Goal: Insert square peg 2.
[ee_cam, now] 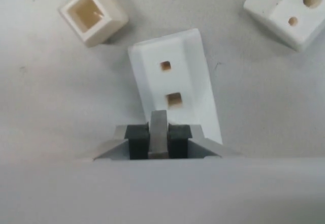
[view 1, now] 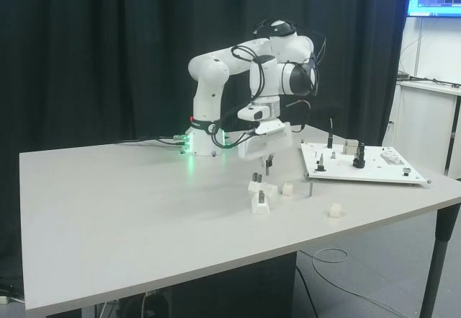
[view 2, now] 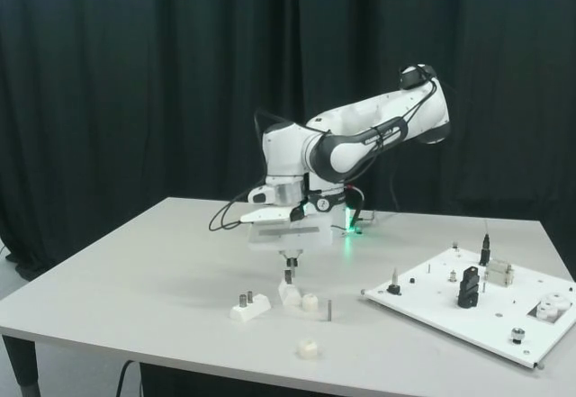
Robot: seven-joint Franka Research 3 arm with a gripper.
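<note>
Here the tool (ee_cam: pixel 159 141) holds the square peg (ee_cam: pixel 159 132) above the holed block (ee_cam: pixel 175 82).

White arm (view 2: pixel 360 136) of smooth rounded segments with black bands at the joints, bolted to the table on a round base (view 1: pixel 199 143) lit green. Black cables (view 1: pixel 248 73) looped along the upper links. Flat white wrist block. Gripper (ee_cam: pixel 158 141) with two black fingertip pads (ee_cam: pixel 136 138) on grey metal.
</note>
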